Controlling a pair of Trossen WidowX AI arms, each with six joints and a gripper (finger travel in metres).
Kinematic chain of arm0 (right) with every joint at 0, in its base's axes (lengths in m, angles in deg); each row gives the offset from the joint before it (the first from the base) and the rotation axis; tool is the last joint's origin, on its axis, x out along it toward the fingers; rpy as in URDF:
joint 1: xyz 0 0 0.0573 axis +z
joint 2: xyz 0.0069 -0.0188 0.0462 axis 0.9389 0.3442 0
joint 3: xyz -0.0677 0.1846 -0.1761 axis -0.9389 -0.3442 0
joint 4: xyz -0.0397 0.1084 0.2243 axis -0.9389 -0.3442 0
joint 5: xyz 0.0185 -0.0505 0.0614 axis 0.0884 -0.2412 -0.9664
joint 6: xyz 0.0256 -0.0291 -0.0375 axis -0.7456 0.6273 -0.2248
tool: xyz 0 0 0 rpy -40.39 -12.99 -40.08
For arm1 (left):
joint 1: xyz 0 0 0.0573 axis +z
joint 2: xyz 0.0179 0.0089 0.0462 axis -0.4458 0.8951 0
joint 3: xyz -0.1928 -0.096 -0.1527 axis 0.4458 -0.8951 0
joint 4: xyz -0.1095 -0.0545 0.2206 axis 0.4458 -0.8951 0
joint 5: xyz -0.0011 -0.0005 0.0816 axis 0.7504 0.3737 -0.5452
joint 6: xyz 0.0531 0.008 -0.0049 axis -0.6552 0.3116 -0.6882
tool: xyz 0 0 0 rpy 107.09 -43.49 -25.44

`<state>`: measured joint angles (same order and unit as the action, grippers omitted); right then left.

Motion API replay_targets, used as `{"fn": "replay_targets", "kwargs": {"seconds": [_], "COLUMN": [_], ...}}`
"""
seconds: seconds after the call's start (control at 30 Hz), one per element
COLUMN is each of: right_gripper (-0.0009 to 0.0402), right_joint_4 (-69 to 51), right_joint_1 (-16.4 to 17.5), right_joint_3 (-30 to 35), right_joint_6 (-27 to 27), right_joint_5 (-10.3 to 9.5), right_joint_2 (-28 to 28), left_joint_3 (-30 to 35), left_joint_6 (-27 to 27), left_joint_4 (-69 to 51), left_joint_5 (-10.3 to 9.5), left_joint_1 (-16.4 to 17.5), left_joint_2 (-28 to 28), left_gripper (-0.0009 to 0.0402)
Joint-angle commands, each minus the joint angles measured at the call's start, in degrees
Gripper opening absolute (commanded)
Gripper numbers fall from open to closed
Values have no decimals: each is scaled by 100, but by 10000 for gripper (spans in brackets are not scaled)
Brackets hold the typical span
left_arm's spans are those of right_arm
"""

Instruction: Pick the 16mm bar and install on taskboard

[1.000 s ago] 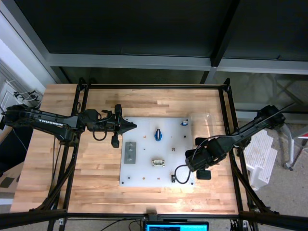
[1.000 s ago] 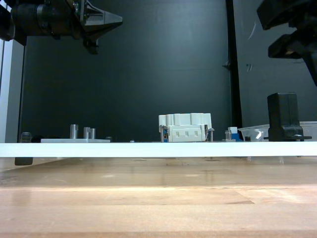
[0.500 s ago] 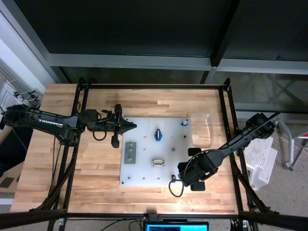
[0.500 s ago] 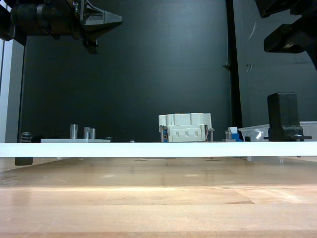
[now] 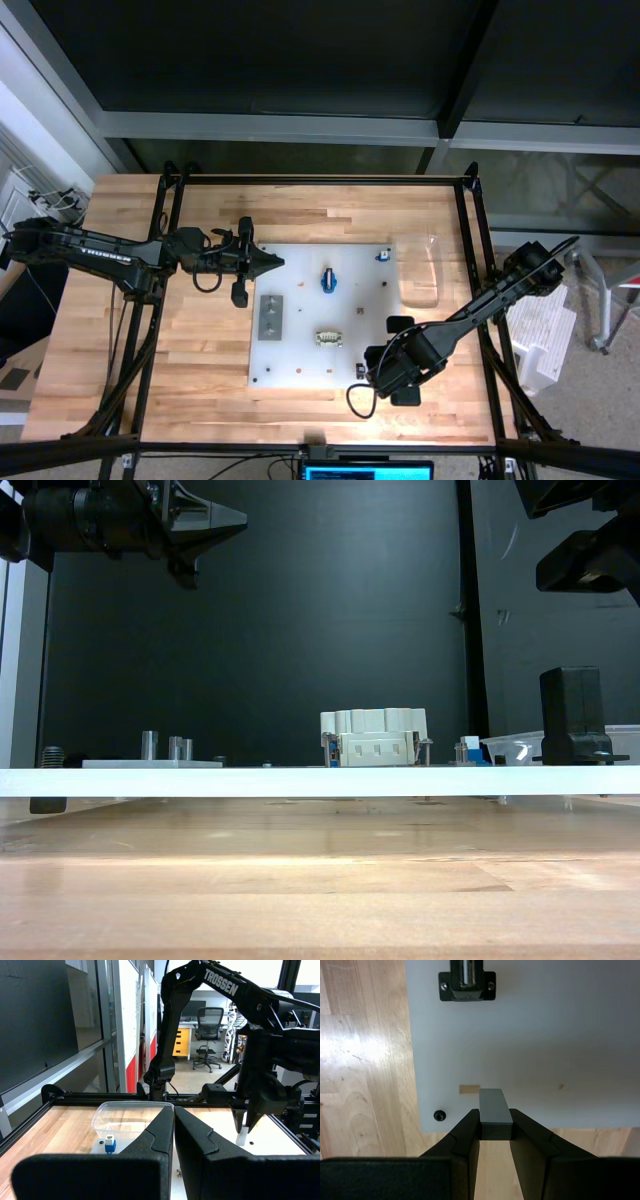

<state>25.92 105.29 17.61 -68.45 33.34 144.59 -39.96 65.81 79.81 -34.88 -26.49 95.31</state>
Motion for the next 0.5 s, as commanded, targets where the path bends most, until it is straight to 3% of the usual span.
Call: {"fn": "replay_targets", "kwargs": {"seconds": [0.03,0.43,0.5], "right_gripper": [9,9,9], "right_joint_4": [11,236,280], "right_joint_1": [37,96,101], "right_joint_3": [-4,-127,-127], "right_joint_6": [-42,-138,-146], "right_joint_5": [4,-11,-114], "right_joint_2": [20,46,94], "left_joint_3": [0,0,0], "left_joint_6": [0,0,0], "left_joint_4": [2,2,2], "left_joint_5": [2,2,2], "left_joint_1": [0,0,2], "left_joint_2": [2,2,2], "left_gripper": [0,0,0]}}
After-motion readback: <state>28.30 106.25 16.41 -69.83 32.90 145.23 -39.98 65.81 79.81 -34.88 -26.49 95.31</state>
